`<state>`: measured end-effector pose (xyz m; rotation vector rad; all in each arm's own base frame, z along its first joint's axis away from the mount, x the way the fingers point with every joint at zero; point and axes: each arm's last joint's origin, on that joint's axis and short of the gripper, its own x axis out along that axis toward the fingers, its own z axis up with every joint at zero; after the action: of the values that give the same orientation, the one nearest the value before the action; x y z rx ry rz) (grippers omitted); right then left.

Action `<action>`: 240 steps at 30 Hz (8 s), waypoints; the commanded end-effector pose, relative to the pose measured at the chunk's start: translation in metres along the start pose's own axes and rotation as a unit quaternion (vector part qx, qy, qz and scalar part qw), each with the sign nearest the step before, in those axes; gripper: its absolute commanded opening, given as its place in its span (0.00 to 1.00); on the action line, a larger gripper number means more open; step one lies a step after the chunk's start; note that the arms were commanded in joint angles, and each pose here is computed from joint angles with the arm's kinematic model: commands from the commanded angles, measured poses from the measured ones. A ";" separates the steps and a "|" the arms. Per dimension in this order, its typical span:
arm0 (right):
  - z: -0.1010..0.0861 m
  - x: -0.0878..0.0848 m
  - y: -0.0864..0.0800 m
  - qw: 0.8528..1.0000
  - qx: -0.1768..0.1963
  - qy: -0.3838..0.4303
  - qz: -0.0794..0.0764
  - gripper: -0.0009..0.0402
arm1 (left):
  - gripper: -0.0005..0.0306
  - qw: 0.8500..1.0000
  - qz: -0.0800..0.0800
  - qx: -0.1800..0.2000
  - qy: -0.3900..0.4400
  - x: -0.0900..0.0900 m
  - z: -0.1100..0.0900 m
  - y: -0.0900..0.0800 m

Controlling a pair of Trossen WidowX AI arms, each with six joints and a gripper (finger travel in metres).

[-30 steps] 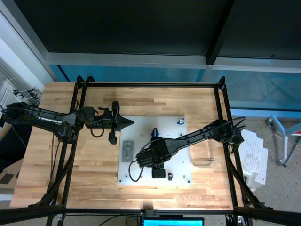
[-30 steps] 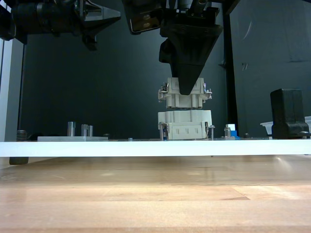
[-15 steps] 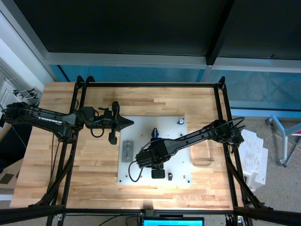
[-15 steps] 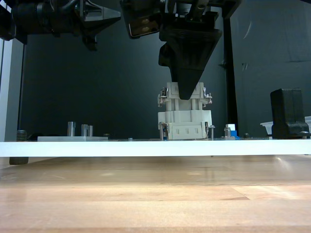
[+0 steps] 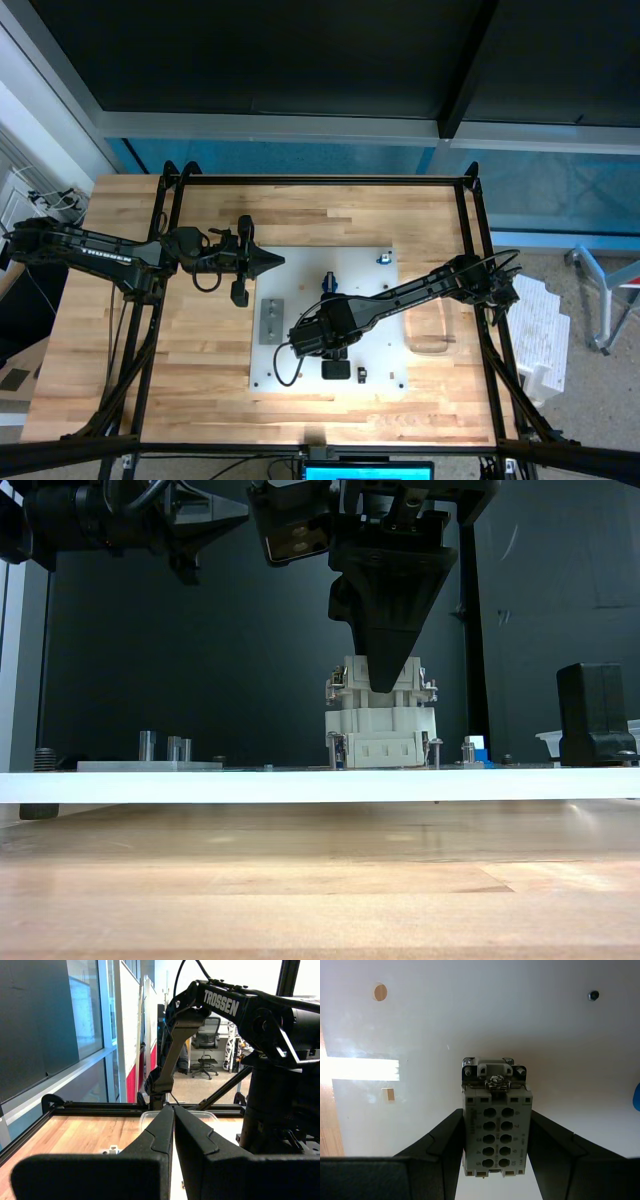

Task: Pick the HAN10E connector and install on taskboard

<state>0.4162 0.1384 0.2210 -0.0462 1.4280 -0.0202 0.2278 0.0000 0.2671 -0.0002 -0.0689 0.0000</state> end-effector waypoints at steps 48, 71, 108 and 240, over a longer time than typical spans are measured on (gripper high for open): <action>0.000 -0.005 0.001 1.000 0.002 -0.012 0.007 0.68 | 0.02 1.000 0.000 0.000 0.000 0.000 0.000 0.000; -0.009 -0.030 -0.005 1.000 0.002 -0.015 0.004 0.78 | 0.02 1.000 0.000 0.000 0.000 0.000 0.000 0.000; -0.085 -0.122 -0.084 0.980 0.024 -0.196 -0.001 0.40 | 0.02 1.000 0.000 0.000 0.000 0.000 0.000 0.000; -0.196 -0.077 -0.150 0.755 0.073 -0.650 0.043 0.02 | 0.02 1.000 0.000 0.000 0.000 0.000 0.000 0.000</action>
<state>0.2131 -0.0118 0.2754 0.1228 0.0099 -0.0167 0.2279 0.0000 0.2671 -0.0002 -0.0692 0.0000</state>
